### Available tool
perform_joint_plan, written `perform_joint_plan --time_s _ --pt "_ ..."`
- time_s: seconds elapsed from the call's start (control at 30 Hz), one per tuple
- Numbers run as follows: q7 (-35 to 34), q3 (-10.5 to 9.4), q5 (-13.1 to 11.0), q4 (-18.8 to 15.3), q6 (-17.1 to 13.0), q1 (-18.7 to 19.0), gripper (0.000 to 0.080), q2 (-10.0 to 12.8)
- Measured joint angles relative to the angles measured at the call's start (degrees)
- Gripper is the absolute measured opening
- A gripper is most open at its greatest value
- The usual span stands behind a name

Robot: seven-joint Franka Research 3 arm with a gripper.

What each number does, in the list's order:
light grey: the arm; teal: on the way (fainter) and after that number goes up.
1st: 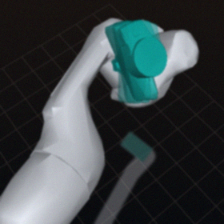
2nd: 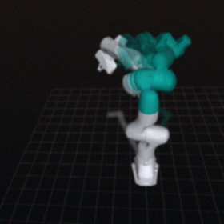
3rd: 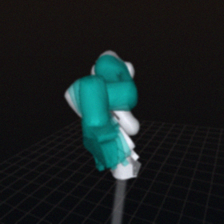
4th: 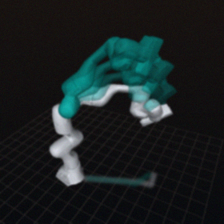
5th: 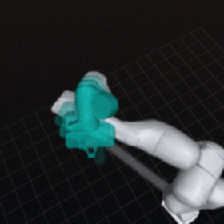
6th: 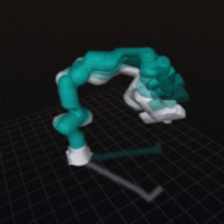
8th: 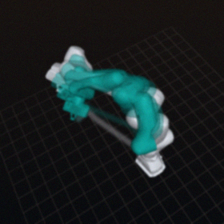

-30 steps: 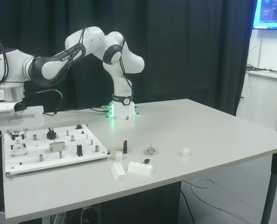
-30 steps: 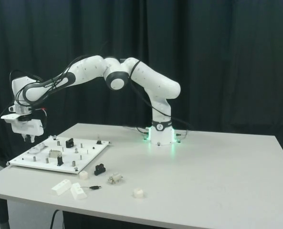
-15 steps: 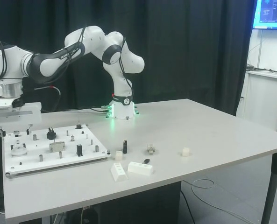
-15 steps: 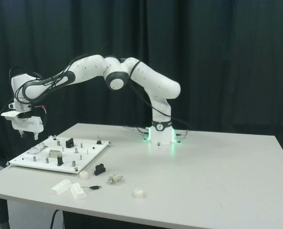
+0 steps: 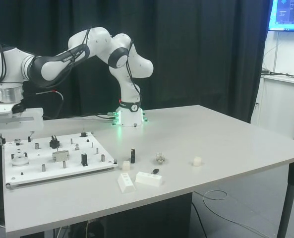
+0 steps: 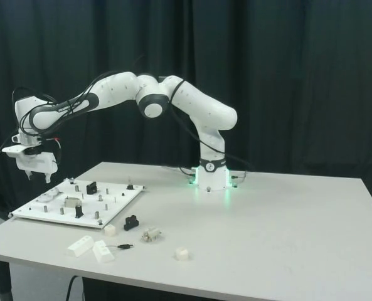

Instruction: Remove large gear.

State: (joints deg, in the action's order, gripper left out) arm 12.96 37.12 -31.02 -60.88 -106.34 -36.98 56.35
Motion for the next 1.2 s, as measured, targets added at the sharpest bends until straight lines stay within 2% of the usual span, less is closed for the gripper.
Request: perform_joint_plan --time_s 0.3,0.8,1.2 --pt "1.72 -0.04 -0.1 -0.34 -0.54 -0.08 0.08 0.56" --pt "7.16 -0.29 -1.91 -1.67 -4.89 -0.06 0.08 2.55" --pt "8.21 -1.16 -2.34 -3.53 -7.06 -0.05 0.08 2.74"
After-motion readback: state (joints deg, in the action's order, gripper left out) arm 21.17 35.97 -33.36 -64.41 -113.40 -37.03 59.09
